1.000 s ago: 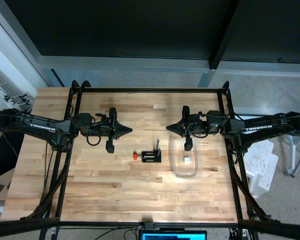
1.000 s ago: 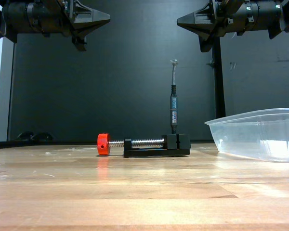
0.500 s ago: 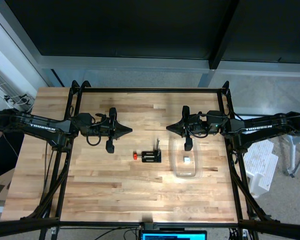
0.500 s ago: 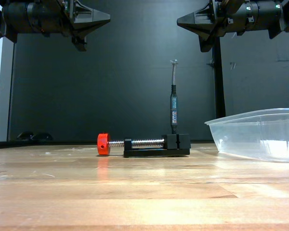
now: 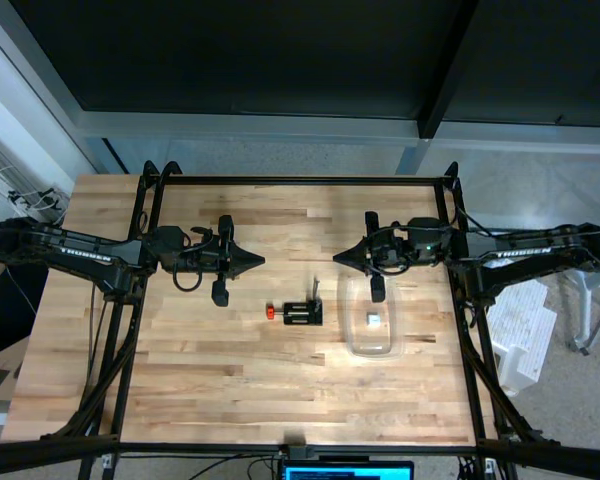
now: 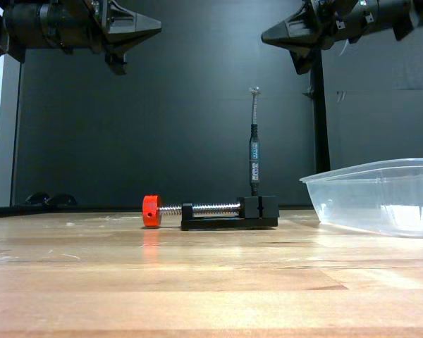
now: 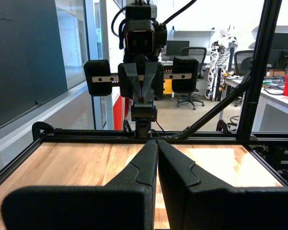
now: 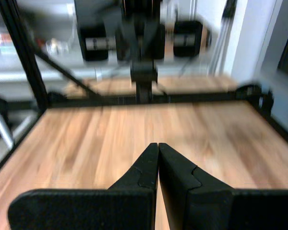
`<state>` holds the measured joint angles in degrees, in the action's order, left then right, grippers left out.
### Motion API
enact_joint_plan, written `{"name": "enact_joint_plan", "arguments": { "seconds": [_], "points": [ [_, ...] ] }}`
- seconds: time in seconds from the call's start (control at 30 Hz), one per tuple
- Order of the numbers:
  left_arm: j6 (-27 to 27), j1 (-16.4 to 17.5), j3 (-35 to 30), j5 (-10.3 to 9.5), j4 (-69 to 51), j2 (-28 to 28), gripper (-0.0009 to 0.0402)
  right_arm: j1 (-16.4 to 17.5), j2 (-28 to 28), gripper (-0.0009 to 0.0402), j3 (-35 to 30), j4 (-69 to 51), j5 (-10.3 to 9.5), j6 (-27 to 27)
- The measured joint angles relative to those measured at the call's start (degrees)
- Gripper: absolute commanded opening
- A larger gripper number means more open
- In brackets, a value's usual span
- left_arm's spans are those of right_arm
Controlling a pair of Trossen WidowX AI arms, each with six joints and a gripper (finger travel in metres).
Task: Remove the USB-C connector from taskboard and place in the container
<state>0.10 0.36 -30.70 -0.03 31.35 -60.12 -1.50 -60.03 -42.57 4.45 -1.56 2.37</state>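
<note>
A pale wooden surface (image 5: 230, 380) with a black frame (image 5: 300, 181) round it carries everything. An arm reaches in from each side, and both claws hang high above the wood, well clear of the things below, their tips pointing at one another across a gap.

The left claw (image 5: 260, 262) sits left of and beyond the taskboard. Its fingers (image 7: 146, 163) are pressed together along their length and hold nothing. The right claw (image 5: 337, 258) hovers near the far end of the container. Its fingers (image 8: 175, 167) likewise meet, with nothing between them.

The container (image 5: 352, 335), a clear shallow tray with rounded corners, rests on the surface to the right of the taskboard, near it but not touching.

The taskboard (image 5: 305, 314), a small black block, lies flat near the middle of the surface. A red-orange knob (image 6: 151, 210) sits at its left end, joined to the block by a silver threaded screw (image 6: 210, 208).

The connector (image 6: 254, 158) stands upright with its lower end seated in the taskboard's right end; a thin braided stub rises from its top.

A small white piece (image 5: 374, 319) lies inside the container.
</note>
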Motion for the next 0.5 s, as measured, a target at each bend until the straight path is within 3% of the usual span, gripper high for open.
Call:
{"name": "enact_joint_plan", "arguments": {
  "seconds": [0.23, 0.5],
  "points": [
    [0.0, 0.0, 0.0, 0.0, 0.0, 0.02, 0.0, 2.12, -3.32, 0.0, -8.76, -19.87, 0.26, -1.66],
    [0.02, 0.0, 0.0, -0.02, 0.0, 0.0, 0.0, 4.7, -10.62, 0.0, -16.5, -34.27, 0.72, -2.73]
  ]
}}
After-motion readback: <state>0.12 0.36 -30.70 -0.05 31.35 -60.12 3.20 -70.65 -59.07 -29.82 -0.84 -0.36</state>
